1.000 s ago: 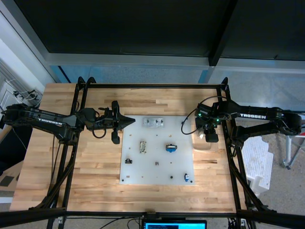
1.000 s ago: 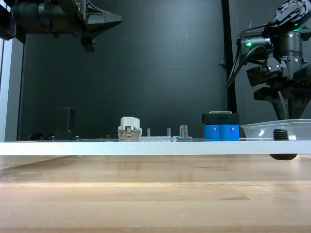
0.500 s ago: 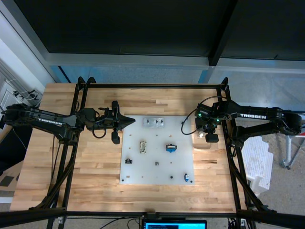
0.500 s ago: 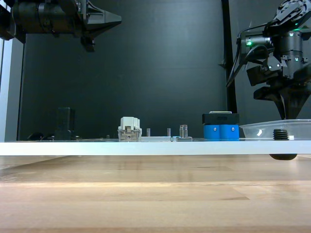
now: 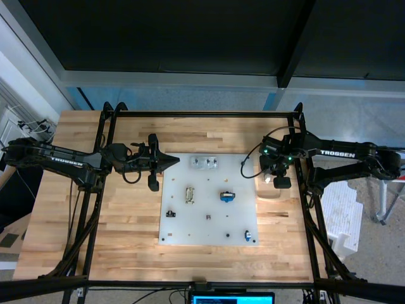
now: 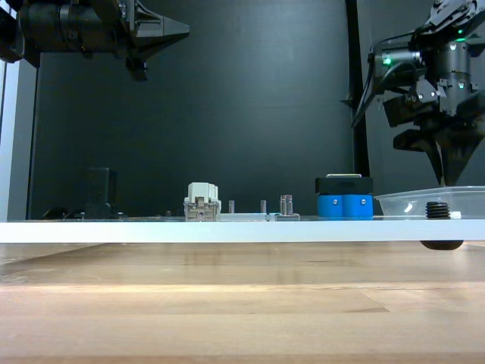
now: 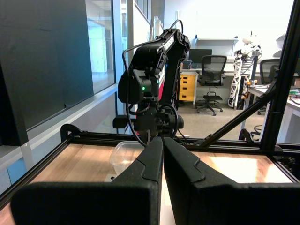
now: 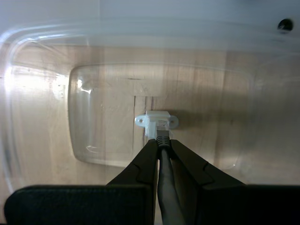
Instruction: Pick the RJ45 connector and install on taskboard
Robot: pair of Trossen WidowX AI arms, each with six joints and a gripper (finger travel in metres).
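The RJ45 connector [image 8: 156, 122] is a small whitish plug with two little ears, pinched at the very tips of the right pincer, off to the right of the board.

Starting from the left, the left arm reaches in over the desk [image 5: 126, 221] and holds its left pincer [image 5: 174, 161] level, high in the air, pointing at the board's left edge. Its fingers [image 7: 150, 159] are pressed flat together with nothing between them, and in the low view the left pincer [image 6: 182, 30] sits well above everything on the board.

The taskboard [image 5: 202, 231] lies flat in the middle of the desk. It carries a pale housing [image 5: 189, 194] left of centre and a blue block [image 5: 226, 196] to its right, both standing upright on the board's surface [image 6: 227, 230].

Just past the board's right edge sits a shallow clear tray [image 5: 269, 195]. The right pincer [image 5: 278, 182] points straight down over it, its fingertips about level with the tray's rim [image 6: 402, 196]. The right pincer [image 8: 161, 140] is closed tight around a dark stem that seems to run into the back of the connector. The plug hangs over the tray's floor, apparently lifted clear of it, though I can't be certain from here.
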